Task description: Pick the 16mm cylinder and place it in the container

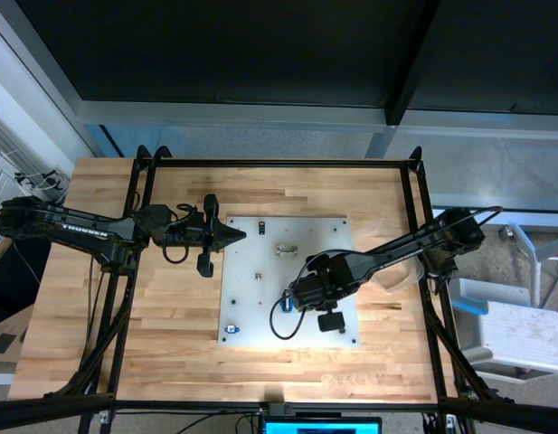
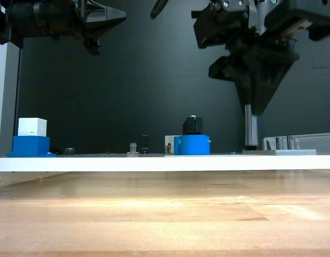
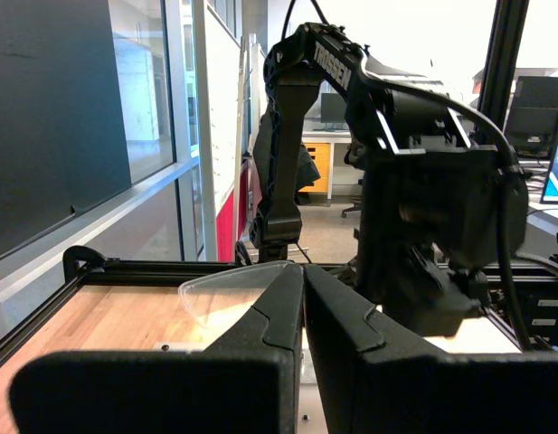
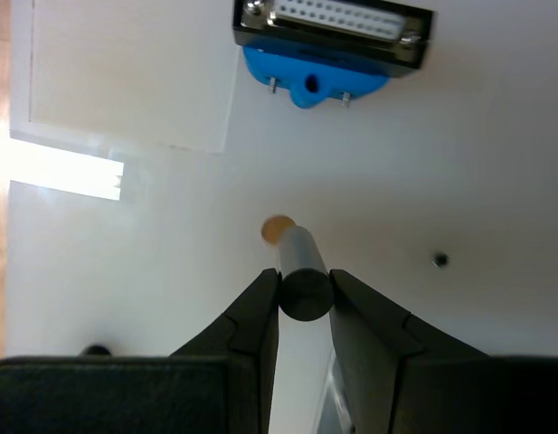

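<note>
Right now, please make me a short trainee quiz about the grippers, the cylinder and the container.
1. True or false: the left gripper holds the 16mm cylinder.
2. The container sits: A) on the board; B) on the wood right of the board; C) in a gripper.
3. How does the cylinder stand?
Key: 1 false: the right gripper, above the board, clamps it; the left gripper hangs shut at the board's left edge. 2 B. 3 upright.

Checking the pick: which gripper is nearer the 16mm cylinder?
Right. The right gripper is shut on the 16mm cylinder; the left gripper hangs shut above the far-left edge of the board.
</note>
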`<state>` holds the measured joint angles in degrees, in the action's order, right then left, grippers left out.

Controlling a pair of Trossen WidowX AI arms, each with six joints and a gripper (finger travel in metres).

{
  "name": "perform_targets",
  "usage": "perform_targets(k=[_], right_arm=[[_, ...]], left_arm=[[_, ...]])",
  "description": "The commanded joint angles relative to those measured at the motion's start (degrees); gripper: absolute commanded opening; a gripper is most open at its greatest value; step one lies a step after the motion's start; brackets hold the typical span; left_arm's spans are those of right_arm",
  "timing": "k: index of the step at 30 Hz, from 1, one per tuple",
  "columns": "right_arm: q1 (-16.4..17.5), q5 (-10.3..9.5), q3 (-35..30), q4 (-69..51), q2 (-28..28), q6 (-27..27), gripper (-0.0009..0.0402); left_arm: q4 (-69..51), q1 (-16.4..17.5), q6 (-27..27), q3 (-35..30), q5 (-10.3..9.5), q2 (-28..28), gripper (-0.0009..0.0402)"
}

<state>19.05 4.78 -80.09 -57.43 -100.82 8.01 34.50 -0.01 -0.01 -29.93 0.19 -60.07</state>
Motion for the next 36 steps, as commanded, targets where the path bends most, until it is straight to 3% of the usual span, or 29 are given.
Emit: perform_targets(k=[1, 20, 30, 36], right_arm=[[0.04, -0.28, -0.04, -1.49, 1.86, 0.04, 0.0035], [-1.86, -0.26, -0.04, -8.70, 12.39, 0.02, 0.0035], [-5.44, -0.26, 2.67, -9.64, 16.50, 0.02, 0.0035], [-9.60, -0.26, 6.51, -9.64, 20.11, 1.81, 0.0035]], left_arm=[[0.00, 0.00, 0.02, -0.02, 0.00, -0.04, 0.0000], [0.00, 0.00, 0.02, -0.02, 0.00, -0.02, 0.0000], [0.02, 0.00, 0.00, -0.02, 0.00, -0.02, 0.0000], [0.02, 0.02, 0.02, -0.02, 0.00, -0.02, 0.0000]])
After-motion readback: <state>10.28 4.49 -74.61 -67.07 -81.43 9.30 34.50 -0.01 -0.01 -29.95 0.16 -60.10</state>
